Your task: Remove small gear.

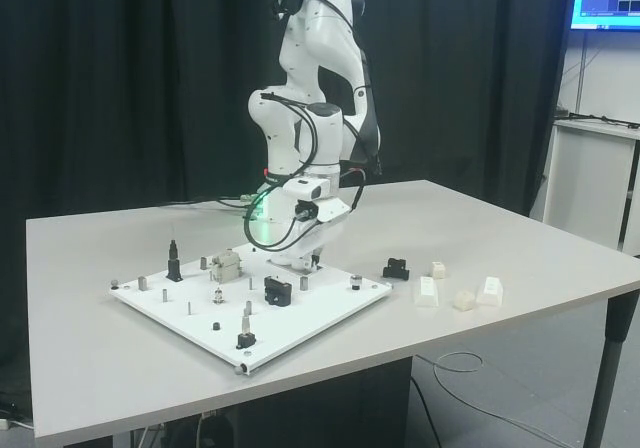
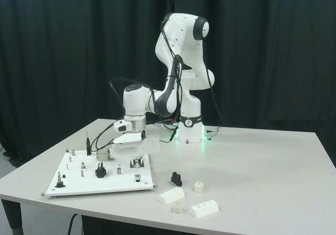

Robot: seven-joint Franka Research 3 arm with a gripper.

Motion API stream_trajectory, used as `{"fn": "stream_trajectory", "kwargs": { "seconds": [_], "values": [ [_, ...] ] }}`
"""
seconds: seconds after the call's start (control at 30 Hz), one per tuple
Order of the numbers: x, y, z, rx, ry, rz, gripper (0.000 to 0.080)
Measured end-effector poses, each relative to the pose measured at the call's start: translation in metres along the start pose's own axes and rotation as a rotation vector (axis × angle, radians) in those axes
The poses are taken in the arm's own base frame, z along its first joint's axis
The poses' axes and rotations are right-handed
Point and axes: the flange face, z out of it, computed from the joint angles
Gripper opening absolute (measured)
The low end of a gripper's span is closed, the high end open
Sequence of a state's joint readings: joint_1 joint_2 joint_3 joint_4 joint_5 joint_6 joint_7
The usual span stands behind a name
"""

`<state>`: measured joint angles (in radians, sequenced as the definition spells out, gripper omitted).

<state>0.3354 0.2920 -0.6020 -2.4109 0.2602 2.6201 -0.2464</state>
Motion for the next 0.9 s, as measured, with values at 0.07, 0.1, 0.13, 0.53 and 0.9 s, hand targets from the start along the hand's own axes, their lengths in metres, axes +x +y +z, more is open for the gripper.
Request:
{"fn": "stream_trajectory", "kwargs": {
  "seconds": [0.07,0.1,0.13,0.53,0.9],
  "values": [
    [0.0000,0.0001,0.0000,0.000,0.000,0.010,0.0137],
    [0.0000,0.0001,0.0000,0.000,0.000,0.018,0.0137],
    [0.0000,0.0001,0.0000,0.000,0.000,0.029,0.0137],
    [-0.0001,0.0001,-0.0001,0.000,0.000,0.106,0.0137],
    [0.0003,-0.0025,-0.0007,-0.019,-0.003,0.023,0.0137]
  ]
}}
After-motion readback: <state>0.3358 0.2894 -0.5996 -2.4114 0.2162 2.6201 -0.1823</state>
